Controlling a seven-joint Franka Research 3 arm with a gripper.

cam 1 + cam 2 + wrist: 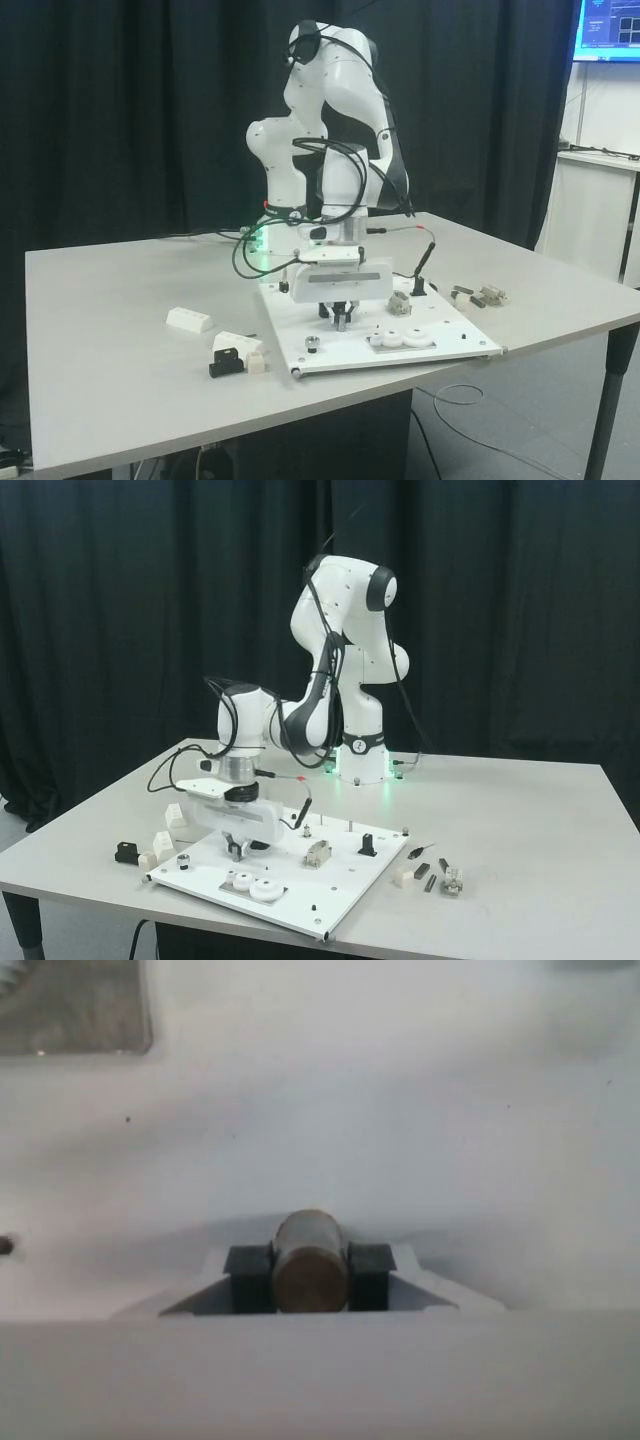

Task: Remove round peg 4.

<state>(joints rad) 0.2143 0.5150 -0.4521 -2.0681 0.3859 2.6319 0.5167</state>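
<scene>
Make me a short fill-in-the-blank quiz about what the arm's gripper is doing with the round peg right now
1. The gripper is shut on the round ____.
2. The fingers gripping the peg are coloured ____.
3. The gripper hangs over the ____ board on the grey table.
4. Two white gears lie near the board's ____ edge.

Missing words: peg; black; white; front

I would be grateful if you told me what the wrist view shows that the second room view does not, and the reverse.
Only the wrist view shows the round peg end-on, clamped between the two black fingertips.

Only the second room view shows the whole white arm, the two white gears and the loose parts on the grey table.

Both show the gripper over the white board.
</scene>
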